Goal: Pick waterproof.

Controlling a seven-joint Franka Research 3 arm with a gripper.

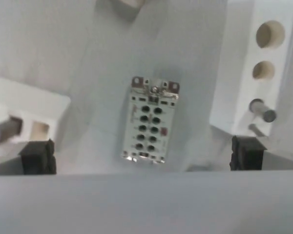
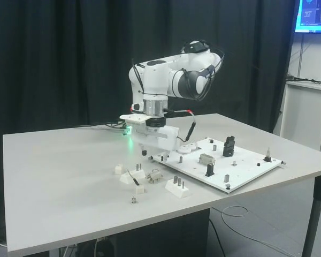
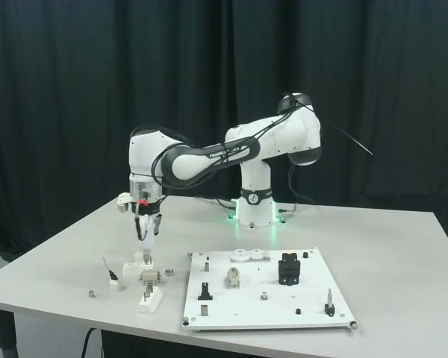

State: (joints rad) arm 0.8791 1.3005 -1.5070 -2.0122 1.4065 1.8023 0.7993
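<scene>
Wrist view showed the waterproof connector (image 1: 150,120) lying flat on the grey bench (image 1: 49,44), midway between the two black fingers (image 1: 38,157), which stood apart and touched nothing. A white block with holes and pins (image 1: 256,68) was cut off at the edge. In the room views the connector (image 3: 149,277) looked tiny among small white blocks beside the white board (image 3: 269,298). The arm (image 3: 209,156) reached down over it.
</scene>
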